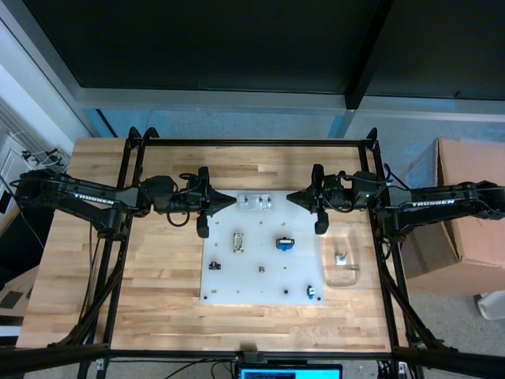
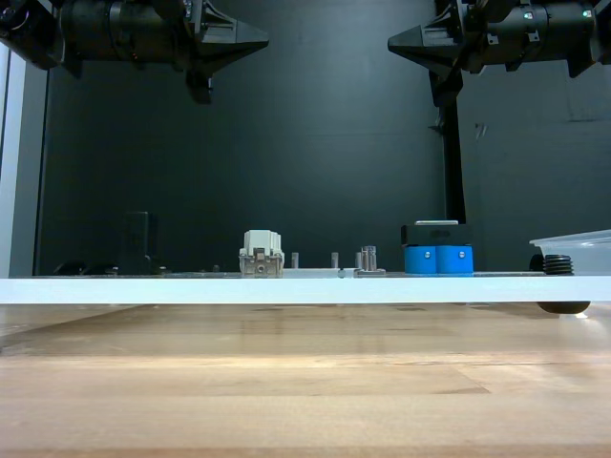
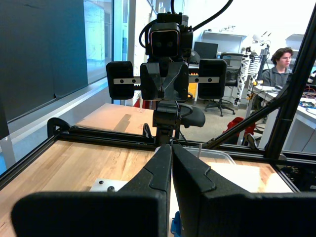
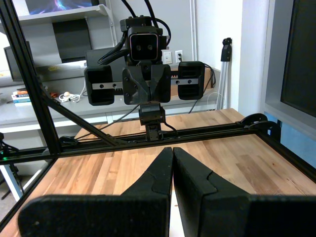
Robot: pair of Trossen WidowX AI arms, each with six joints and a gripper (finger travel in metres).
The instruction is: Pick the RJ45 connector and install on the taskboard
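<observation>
The bare wooden table (image 2: pixel 305 382) is running away from the near edge, with the white task board (image 1: pixel 237 284) lying flat on it in the middle. Off the board's right edge a clear tray (image 1: pixel 353 278) is sitting on the wood, and the RJ45 connector (image 1: pixel 342 257) seems to be lying free inside it, a small pale piece apart from both grippers and clear of the board. On the board a beige block (image 1: pixel 237 242) and a blue part (image 1: pixel 284 243) are standing side by side, apart from each other. Both arms are reaching inward, level and high above the far part of the board. The left arm (image 1: pixel 87 201) is coming in from the left edge and the right arm (image 1: pixel 442 201) from the right. The left gripper (image 1: pixel 233 200) and the right gripper (image 1: pixel 289 197) are pointing straight at each other across a gap. Each one's fingers are pressing together, tips meeting, with nothing between them, as both wrist views show.
</observation>
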